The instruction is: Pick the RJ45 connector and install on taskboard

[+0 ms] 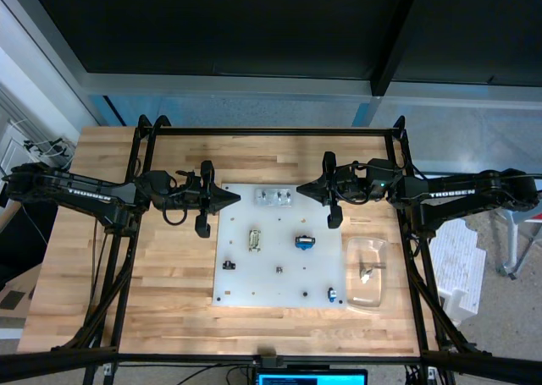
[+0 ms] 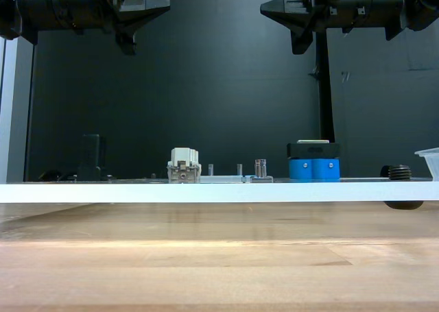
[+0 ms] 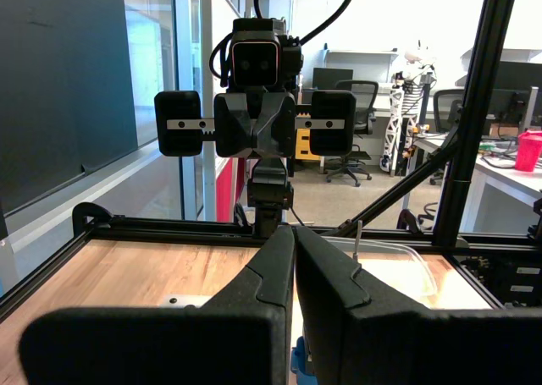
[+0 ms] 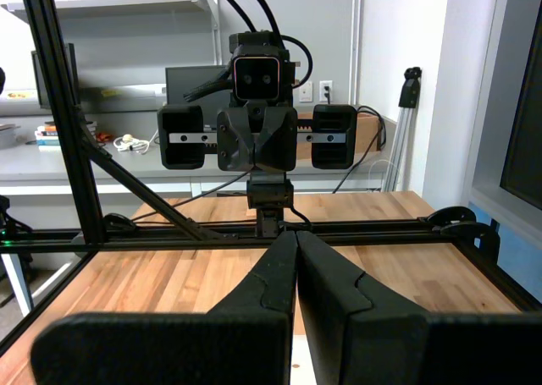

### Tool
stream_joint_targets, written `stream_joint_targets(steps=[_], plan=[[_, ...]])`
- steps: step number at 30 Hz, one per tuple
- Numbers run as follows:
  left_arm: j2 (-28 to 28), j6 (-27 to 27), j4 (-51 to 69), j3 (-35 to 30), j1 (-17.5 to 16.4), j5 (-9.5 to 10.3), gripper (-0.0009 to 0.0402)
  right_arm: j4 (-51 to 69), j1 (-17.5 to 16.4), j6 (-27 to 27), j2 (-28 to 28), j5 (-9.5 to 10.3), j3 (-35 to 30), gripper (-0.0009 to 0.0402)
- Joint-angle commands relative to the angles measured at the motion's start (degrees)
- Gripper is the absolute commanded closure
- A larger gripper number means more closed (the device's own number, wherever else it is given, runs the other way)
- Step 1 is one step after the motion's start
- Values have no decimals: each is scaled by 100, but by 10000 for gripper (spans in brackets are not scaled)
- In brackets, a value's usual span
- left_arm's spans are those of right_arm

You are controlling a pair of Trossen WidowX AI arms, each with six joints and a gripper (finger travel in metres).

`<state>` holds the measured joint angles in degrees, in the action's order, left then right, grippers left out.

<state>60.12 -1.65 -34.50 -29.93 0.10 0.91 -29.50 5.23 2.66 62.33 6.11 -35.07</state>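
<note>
1. Left end effector [image 1: 235, 197] — black and two-fingered, clenched on nothing. In the left wrist view its fingers [image 3: 271, 271] press flat together along one seam. It hangs high over the far-left part of the large square white plastic taskboard [image 1: 254, 279].
2. Right end effector [image 1: 302, 188] — likewise clenched and empty, its fingers [image 4: 279, 271] closed against each other. It points at the left end effector tip to tip across a gap, at matching height in the low view.
3. The tiny pale whitish-clear RJ45 connector [image 1: 366, 274] lies inside a clear plastic tray [image 1: 350, 285]. It is well apart from the right end effector, nearer the front edge and far below it. The tray sits just beside the taskboard's right edge.
4. Below the gap between the two end effectors stands a small metal block fitting [image 1: 275, 198]. Nearer the front are a cream connector housing [image 1: 254, 239] and a blue fitting with a black top [image 1: 305, 242].
5. A light wooden bench [image 1: 169, 266] carries both taskboard and tray.
</note>
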Motion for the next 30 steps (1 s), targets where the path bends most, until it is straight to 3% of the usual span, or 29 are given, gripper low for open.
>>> stream_joint_targets(steps=[1, 12, 30], plan=[[0, 2, -2, -2, -2, -2, 393, 96, -2, -2, 2, 15, -2, 393], [0, 2, -2, -2, -2, -2, 393, 1178, -20, 205, -621, -4, -72, 393], [-2, 2, -2, -2, -2, -2, 393, 6015, -179, 597, -887, -72, -1775, 393]])
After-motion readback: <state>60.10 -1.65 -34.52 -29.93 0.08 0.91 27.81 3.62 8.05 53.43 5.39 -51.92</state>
